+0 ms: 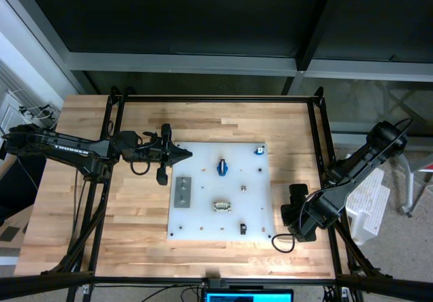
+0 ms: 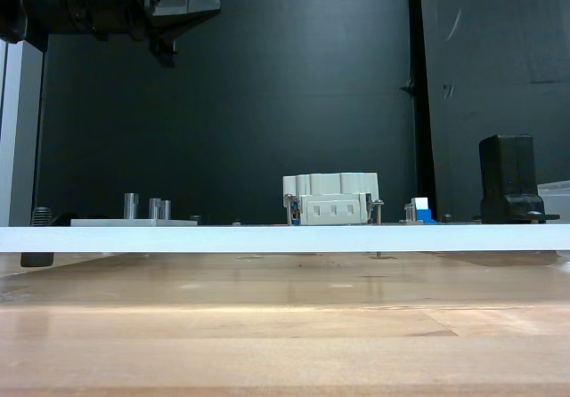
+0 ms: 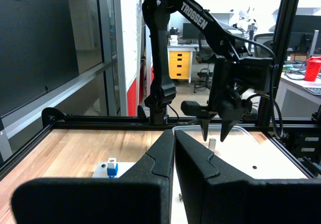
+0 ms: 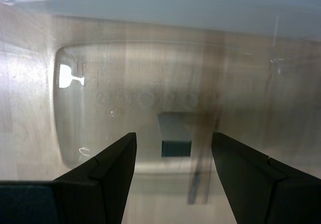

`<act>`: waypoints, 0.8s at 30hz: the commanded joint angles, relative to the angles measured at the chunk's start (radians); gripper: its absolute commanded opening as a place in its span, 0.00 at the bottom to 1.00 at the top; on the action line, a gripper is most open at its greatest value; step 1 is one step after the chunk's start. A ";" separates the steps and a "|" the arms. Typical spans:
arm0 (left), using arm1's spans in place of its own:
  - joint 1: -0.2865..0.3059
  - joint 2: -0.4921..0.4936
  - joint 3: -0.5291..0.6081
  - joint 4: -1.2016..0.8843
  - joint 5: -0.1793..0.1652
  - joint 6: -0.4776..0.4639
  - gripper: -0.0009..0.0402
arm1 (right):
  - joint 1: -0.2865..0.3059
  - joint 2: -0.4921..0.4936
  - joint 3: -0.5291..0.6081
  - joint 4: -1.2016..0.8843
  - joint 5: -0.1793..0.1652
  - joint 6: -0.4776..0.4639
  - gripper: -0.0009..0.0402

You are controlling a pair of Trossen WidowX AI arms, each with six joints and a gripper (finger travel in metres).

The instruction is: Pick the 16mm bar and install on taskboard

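Nearest lies the desk's wooden top [image 2: 285, 326], and on it the white taskboard [image 2: 285, 238], carrying a grey metal block [image 1: 183, 190] toward its left edge, a pale connector [image 2: 331, 198] near its middle and a blue part [image 1: 222, 167] toward its far edge. Well above the taskboard's far left corner hangs the left gripper [image 1: 184, 154], level and pointing right, its jaws closed to a slit with nothing between them. Beside the taskboard's right edge, toward the desk's right edge, the right gripper [image 3: 214, 133] points down into a clear plastic tray [image 3: 241, 129] with its jaws set wide. What appears to be the 16mm bar [image 3: 212, 143] stands in that tray just under the fingertips, in line with the gap, touched by neither finger.
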 commanded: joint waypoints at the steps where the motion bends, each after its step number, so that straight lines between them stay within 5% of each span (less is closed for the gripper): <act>1: 0.000 0.000 0.000 0.000 0.000 0.000 0.02 | -0.001 0.000 -0.025 0.038 -0.001 -0.002 0.53; 18: 0.000 0.000 0.000 0.000 0.000 0.000 0.02 | -0.003 -0.002 -0.071 0.096 -0.001 -0.002 0.53; 24: 0.000 0.000 0.000 0.000 0.000 0.000 0.02 | -0.003 -0.002 -0.071 0.096 0.000 -0.002 0.46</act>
